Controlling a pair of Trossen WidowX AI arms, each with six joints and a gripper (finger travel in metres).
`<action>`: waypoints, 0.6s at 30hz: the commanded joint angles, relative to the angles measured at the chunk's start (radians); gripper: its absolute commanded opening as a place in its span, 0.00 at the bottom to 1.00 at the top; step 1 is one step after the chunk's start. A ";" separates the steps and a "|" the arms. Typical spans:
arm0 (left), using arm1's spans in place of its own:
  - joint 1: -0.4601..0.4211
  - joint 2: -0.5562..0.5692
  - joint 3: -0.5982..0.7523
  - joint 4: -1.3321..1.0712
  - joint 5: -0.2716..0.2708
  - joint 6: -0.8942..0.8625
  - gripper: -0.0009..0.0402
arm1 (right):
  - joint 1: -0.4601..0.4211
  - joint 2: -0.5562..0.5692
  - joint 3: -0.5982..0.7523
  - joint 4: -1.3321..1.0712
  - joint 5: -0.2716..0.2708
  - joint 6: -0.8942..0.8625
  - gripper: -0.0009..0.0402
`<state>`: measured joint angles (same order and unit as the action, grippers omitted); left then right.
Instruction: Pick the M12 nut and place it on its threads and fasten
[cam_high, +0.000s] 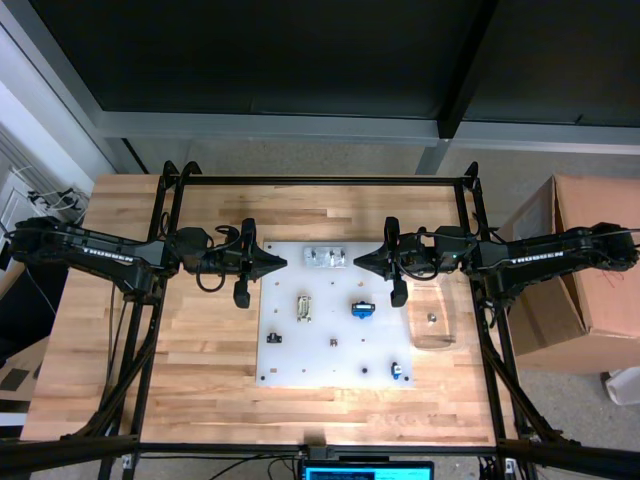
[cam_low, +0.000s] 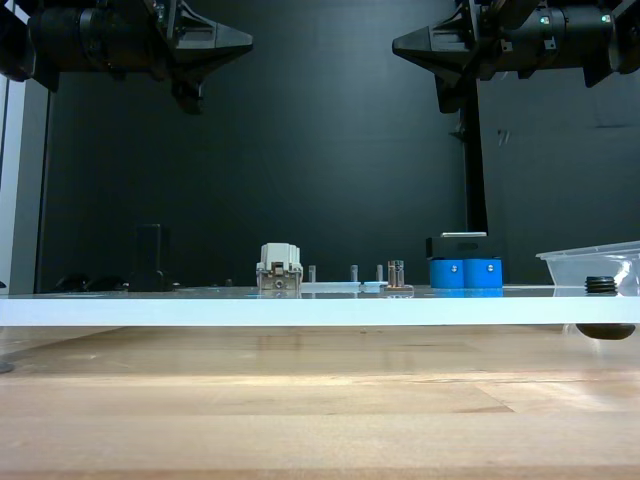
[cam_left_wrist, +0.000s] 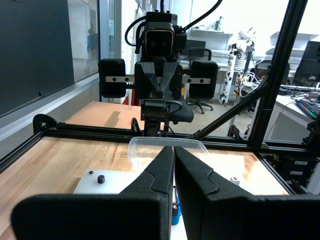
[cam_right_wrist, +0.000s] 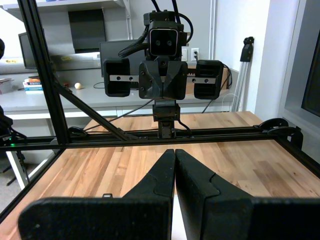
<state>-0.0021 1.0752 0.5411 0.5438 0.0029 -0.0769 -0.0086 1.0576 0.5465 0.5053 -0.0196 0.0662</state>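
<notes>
The small silver nut (cam_high: 432, 319) lies free inside the clear tray (cam_high: 417, 338), just off the white board's right edge. Its black ribbed stud (cam_low: 600, 285) stands bare near the board's near right edge; in the high view it is a small dark dot (cam_high: 367, 369). My left gripper (cam_high: 283, 262) hovers shut and empty above the board's far left edge, pointing right. Facing it, my right gripper (cam_high: 357, 262) hangs shut and empty above the far middle of the board. Both are well above the board in the low view, and far from the nut.
The white board (cam_high: 300, 365) carries a beige connector (cam_high: 304, 309), a blue part (cam_high: 362, 308), a silver block (cam_high: 328, 258) and a small blue piece (cam_high: 398, 371). A black frame (cam_high: 165, 300) rings the table. A cardboard box (cam_high: 580, 270) stands off to the right.
</notes>
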 joint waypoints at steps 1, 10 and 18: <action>0.000 0.000 0.000 0.000 0.000 0.000 0.02 | 0.001 0.000 0.000 0.005 -0.008 0.008 0.02; 0.000 0.000 0.000 0.000 0.001 0.000 0.02 | 0.003 -0.003 0.000 -0.002 -0.011 0.000 0.02; 0.001 0.000 0.000 0.000 0.000 0.001 0.02 | 0.007 -0.042 0.067 -0.375 -0.105 -0.135 0.02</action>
<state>-0.0017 1.0748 0.5411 0.5438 0.0032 -0.0765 -0.0032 1.0203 0.5907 0.2184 -0.1078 -0.0460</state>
